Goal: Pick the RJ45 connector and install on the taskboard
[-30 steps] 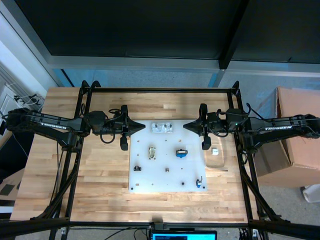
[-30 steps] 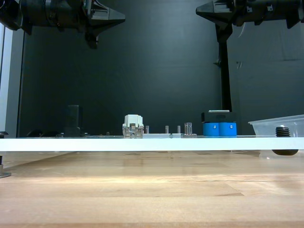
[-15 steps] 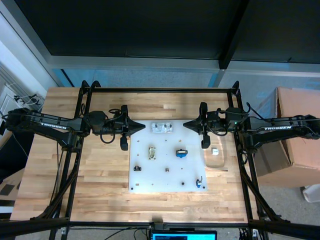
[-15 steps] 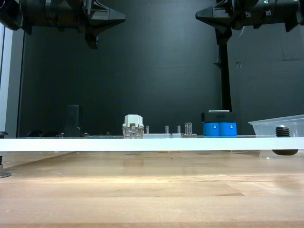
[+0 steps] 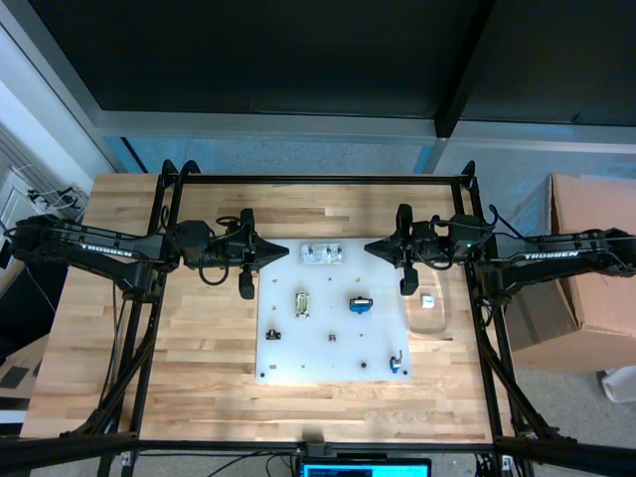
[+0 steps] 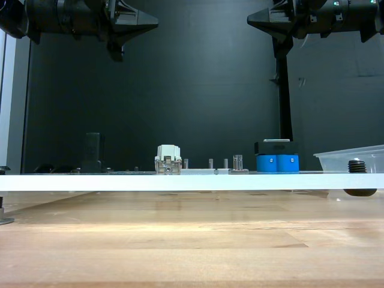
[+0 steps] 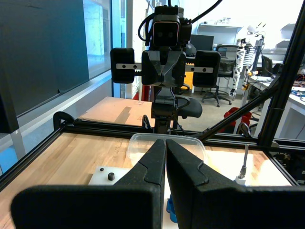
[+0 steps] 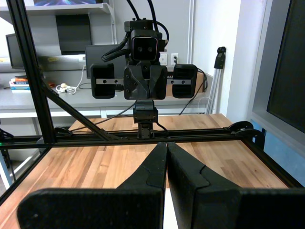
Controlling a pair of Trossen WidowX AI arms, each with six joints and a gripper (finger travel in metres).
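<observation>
The grey-booted connector (image 5: 395,357) sits on the small blue jack (image 5: 397,367) at the white board's (image 5: 328,368) near right corner; it looks seated, and how deep I cannot tell. It stands upright in the left wrist view as the connector (image 7: 242,171), its grey cable rising from it. The white block (image 5: 427,300) lies bare in the clear tray (image 5: 427,323). My left gripper (image 5: 286,251) hangs high over the board's far left corner, shut and empty. Opposite it, over the far right corner, my right gripper (image 5: 366,248) is shut on nothing.
Other fittings stand on the board: a clear and white part (image 5: 322,254) at the back, a cream socket (image 5: 302,303), a blue block (image 5: 360,304). A black frame (image 5: 318,181) rings the table. A cardboard box (image 5: 586,268) sits off the right edge.
The right arm has shifted very slightly, its gripper tip a little lower in the low view. The left arm, connector and tray have not moved.
</observation>
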